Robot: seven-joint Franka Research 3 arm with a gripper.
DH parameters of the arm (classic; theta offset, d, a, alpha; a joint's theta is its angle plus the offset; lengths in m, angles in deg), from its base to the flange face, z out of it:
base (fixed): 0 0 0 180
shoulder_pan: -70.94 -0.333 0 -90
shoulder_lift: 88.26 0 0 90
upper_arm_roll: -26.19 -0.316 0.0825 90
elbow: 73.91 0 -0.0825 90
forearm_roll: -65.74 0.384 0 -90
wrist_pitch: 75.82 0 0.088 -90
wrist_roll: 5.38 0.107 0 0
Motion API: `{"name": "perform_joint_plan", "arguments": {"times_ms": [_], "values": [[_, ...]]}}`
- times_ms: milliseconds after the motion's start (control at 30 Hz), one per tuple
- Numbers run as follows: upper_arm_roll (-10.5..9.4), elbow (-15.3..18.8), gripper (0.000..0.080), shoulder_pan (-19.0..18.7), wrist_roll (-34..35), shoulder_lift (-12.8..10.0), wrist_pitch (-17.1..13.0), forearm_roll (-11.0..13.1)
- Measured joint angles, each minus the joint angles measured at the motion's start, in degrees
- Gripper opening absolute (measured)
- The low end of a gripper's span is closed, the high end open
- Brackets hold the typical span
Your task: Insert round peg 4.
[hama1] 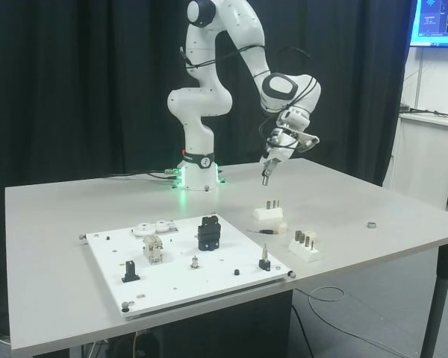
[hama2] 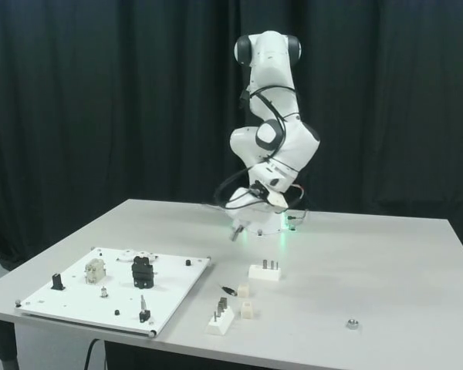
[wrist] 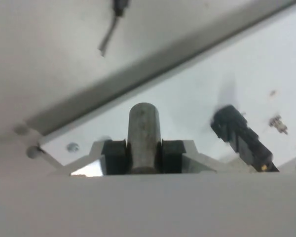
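My gripper (wrist: 144, 157) is shut on a grey round peg (wrist: 144, 136), which sticks out past the black pads (wrist: 113, 157). In the first room view the gripper (hama1: 267, 175) hangs tilted in the air well above the table, beyond a white peg holder (hama1: 269, 214) and off to the right of the white board (hama1: 179, 272). The second room view shows the gripper (hama2: 235, 230) with the peg's tip (hama2: 234, 233) pointing down at a slant toward the board (hama2: 62, 297). A corner of the board (wrist: 212, 84) lies under the peg in the wrist view.
The board carries a black block (hama1: 209, 233), a small black stand (hama1: 129, 271) and other small fixtures. A second white holder (hama1: 305, 245) with pegs and a small nut (hama1: 372, 224) lie on the table. A thin black cable tip (wrist: 111, 29) shows on the table.
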Motion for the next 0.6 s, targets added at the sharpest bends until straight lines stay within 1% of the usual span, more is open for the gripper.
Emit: {"name": "perform_joint_plan", "arguments": {"times_ms": [133, 267, 467, 600], "values": [[1.57, -0.55, 0.0149, 0.40, -1.21, 0.63, -0.56, -0.01], [3.79, -1.08, 0.0149, 0.70, -1.49, 0.89, -2.08, 0.03], [8.22, -1.47, 0.0149, 0.78, -2.50, 0.87, -5.85, 0.30], [11.32, -1.65, 0.0149, 0.80, -3.22, 0.73, -8.69, 1.20]]}}
